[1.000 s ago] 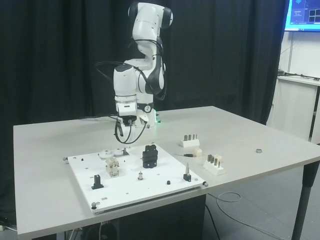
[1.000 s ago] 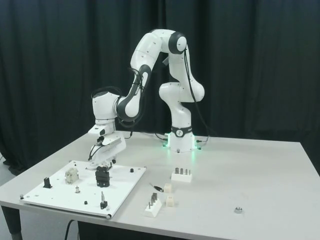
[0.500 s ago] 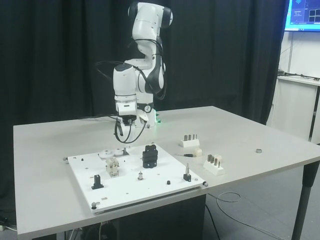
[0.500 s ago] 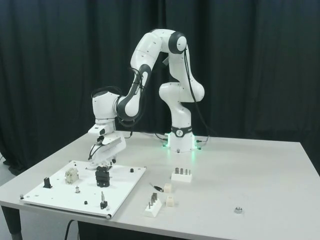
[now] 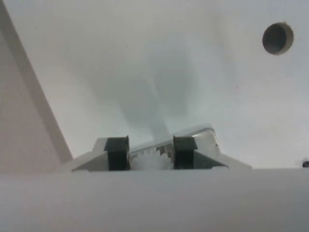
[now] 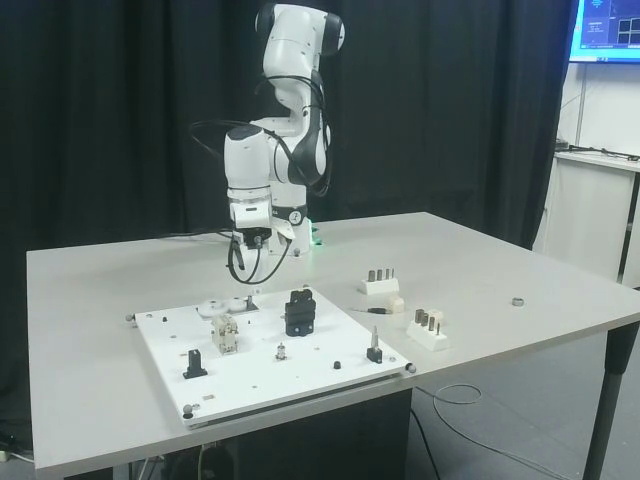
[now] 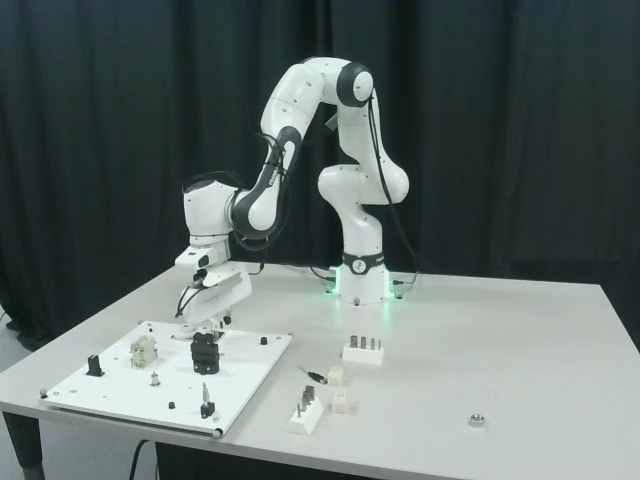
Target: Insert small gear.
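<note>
Only the wrist view shows the small gear (image 5: 150,157), its white teeth pinched between the gripper's (image 5: 150,152) 2 black fingers just above the white board (image 5: 145,72), near a round hole (image 5: 278,38). The 2 room views instead show the gripper (image 6: 250,290) low over the board's (image 6: 300,375) far edge, beside the black block (image 6: 300,312) and well apart from the 2 white peg holders (image 6: 379,283) on the grey tabletop (image 6: 480,260), whose right half lies mostly bare.
</note>
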`<action>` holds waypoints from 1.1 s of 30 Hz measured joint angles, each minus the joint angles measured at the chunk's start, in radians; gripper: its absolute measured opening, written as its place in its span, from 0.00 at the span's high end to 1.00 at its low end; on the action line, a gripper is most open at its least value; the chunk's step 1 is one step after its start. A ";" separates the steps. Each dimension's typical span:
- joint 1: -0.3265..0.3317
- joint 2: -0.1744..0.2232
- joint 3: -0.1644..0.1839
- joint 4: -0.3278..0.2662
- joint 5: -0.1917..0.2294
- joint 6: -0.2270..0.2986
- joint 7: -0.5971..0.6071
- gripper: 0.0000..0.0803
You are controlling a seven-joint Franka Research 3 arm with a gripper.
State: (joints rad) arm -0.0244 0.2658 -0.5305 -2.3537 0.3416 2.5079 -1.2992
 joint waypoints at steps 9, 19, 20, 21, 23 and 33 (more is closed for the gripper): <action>0.000 0.001 0.000 -0.001 0.000 0.000 0.000 0.76; 0.000 0.005 0.000 -0.001 0.001 0.014 0.001 0.76; 0.000 0.005 0.000 -0.001 0.002 0.016 0.001 0.76; 0.000 0.006 0.000 -0.001 0.003 0.017 0.001 0.76; 0.000 0.007 0.000 -0.001 0.005 0.019 0.001 0.76; 0.001 0.015 0.002 0.000 0.019 0.033 0.001 0.76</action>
State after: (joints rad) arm -0.0238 0.2806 -0.5284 -2.3540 0.3603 2.5407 -1.2978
